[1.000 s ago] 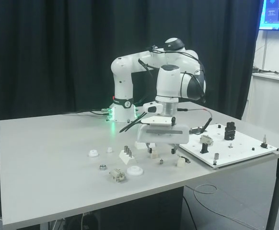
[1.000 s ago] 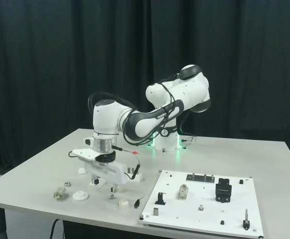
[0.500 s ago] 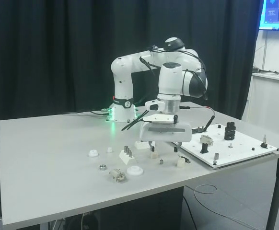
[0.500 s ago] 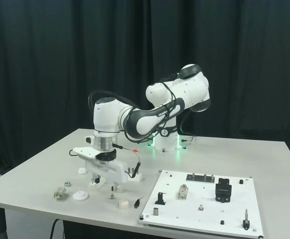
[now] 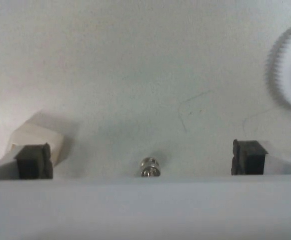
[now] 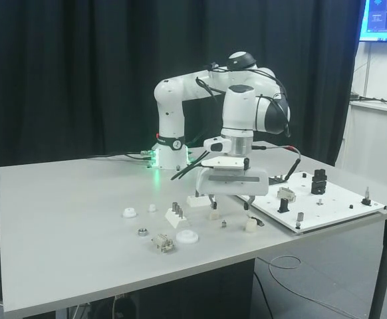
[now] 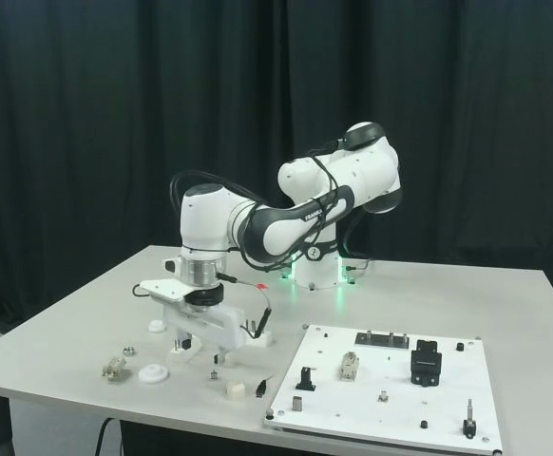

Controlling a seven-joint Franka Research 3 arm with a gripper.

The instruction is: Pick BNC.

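— Where was the connector?

— The small metal connector [image 5: 150, 166] stood upright on the grey table [image 6: 67, 199], directly under my gripper [image 5: 140, 159], about midway between the two black fingertips [image 5: 34, 161]. In the first room view it [image 6: 224, 222] sat just below my hand.

— And the gripper itself?

— Spread wide, holding nothing, hovering above the connector without touching it.

— Anything close by?

— A white gear [image 5: 290, 70] to one side, a small white block [image 5: 38, 140] by one fingertip. The white board [image 7: 390, 380] lay well apart.
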